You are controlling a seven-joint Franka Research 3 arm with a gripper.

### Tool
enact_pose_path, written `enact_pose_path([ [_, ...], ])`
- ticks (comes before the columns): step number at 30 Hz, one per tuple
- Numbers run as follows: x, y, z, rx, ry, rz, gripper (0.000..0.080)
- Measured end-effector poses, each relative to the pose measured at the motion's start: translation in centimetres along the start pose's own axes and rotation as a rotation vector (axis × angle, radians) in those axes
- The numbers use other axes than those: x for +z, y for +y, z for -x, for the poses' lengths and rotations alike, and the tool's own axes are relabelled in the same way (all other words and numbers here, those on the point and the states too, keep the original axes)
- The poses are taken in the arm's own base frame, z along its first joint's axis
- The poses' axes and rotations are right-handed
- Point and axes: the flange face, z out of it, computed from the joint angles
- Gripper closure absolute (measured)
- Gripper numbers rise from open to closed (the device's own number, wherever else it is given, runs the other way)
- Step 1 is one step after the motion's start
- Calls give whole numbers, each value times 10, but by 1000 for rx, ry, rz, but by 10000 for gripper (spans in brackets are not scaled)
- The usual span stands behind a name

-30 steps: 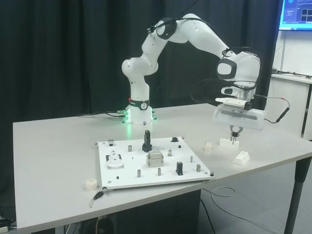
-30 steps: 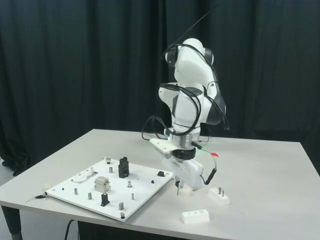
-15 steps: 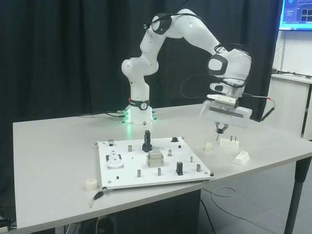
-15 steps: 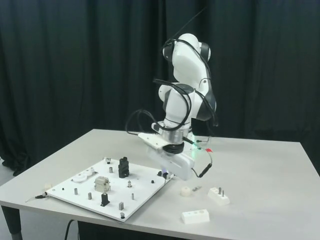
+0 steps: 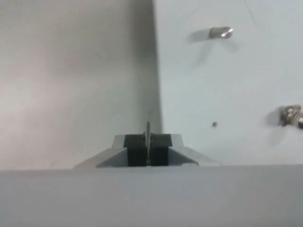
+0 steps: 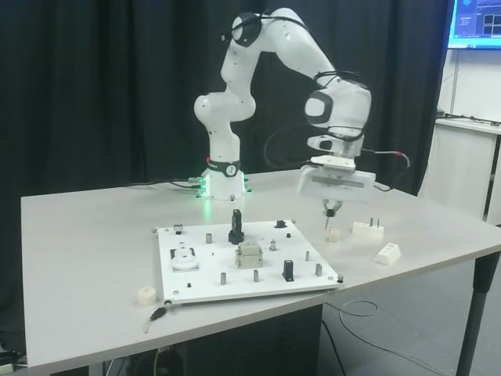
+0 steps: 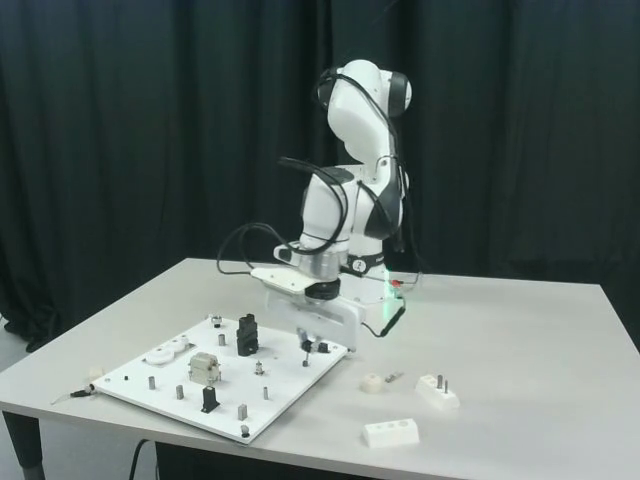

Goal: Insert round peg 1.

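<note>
The gripper is closed on round peg 1, a thin grey pin that stands upright between the black finger pads and projects a short way below them. In the second room view the gripper hangs above the near-right corner region of the white board, clear of its surface, with the peg tip pointing down. In the wrist view the peg sits directly over the board's edge, where the white board meets the grey table. The step in hand appears to be the carry toward the receiving hole, with the task roughly at its midpoint: the peg is picked up, not yet inserted. A small dark hole lies just beside the peg on the board side; it may be the target, though this cannot be confirmed. To do the step well, keep the peg vertical, keep the tip above the mounted parts, centre it over the hole before descending, and lower slowly. Two grey studs stand further out on the board and must be cleared. A thin peg may slip or tilt in the grip if it strikes the hole's rim.
</note>
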Motion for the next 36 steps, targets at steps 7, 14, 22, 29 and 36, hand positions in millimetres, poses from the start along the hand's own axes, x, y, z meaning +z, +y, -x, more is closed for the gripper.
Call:
enact_pose_path([
  [7, 14, 25, -15, -61, 10, -51, 787],
  [14, 29, 46, -31, -104, 28, -89, 787],
  [22, 43, 62, -43, -128, 40, -119, 787],
  [29, 50, 70, -43, -127, 39, -129, 787],
  [36, 56, 73, -38, -111, 17, -129, 787],
])
